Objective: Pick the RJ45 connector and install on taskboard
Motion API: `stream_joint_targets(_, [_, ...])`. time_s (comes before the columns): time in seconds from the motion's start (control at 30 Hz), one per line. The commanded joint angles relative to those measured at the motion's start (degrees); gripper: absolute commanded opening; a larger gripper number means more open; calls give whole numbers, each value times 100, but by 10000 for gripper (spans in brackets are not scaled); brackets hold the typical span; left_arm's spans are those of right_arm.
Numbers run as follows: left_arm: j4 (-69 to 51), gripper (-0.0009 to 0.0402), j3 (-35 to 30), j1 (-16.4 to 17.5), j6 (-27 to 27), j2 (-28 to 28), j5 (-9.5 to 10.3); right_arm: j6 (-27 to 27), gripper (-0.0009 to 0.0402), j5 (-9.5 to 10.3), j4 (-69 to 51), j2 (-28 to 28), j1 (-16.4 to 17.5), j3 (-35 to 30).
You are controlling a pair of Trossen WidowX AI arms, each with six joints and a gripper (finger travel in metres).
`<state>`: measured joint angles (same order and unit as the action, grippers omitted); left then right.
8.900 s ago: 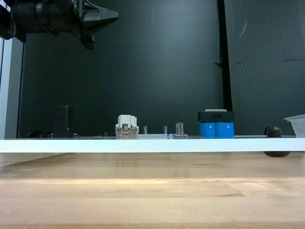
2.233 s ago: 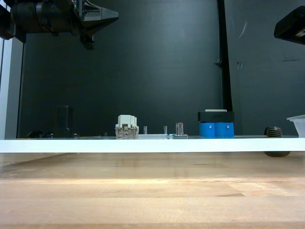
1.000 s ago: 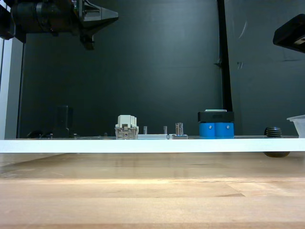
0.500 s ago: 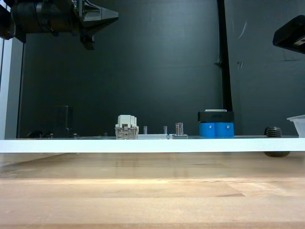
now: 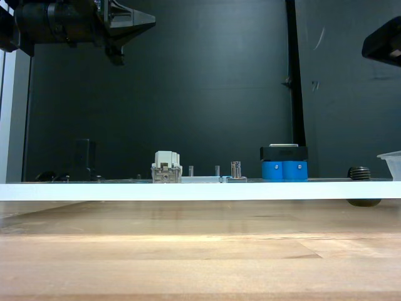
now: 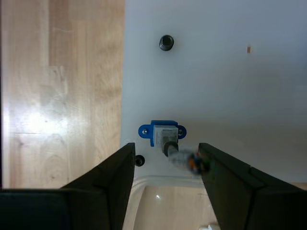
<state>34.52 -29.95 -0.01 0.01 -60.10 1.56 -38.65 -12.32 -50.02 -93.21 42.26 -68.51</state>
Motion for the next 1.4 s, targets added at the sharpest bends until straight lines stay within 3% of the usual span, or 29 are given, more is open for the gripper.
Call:
stream_joint_targets(0.03, [0, 0, 0, 2, 0, -2, -2, -9, 196, -26, -264, 85, -4, -155])
stream_joint_targets(0.63, [0, 0, 0, 0, -2, -2, -2, -223, 197, -4, -750, 260, -13, -415])
stream_joint_targets(0.83, [0, 0, 0, 0, 0, -2, -2, -240, 197, -13, -859, 584, -153, -415])
stream_joint_targets(1.1, [0, 0, 0, 0, 0, -2, -2, 111, 197, -24, -1021, 1209, -691, -415])
stream_joint_targets(1.4, [0, 0, 0, 0, 0, -2, -2, 1290, 197, -166, -997, 1851, -1731, -415])
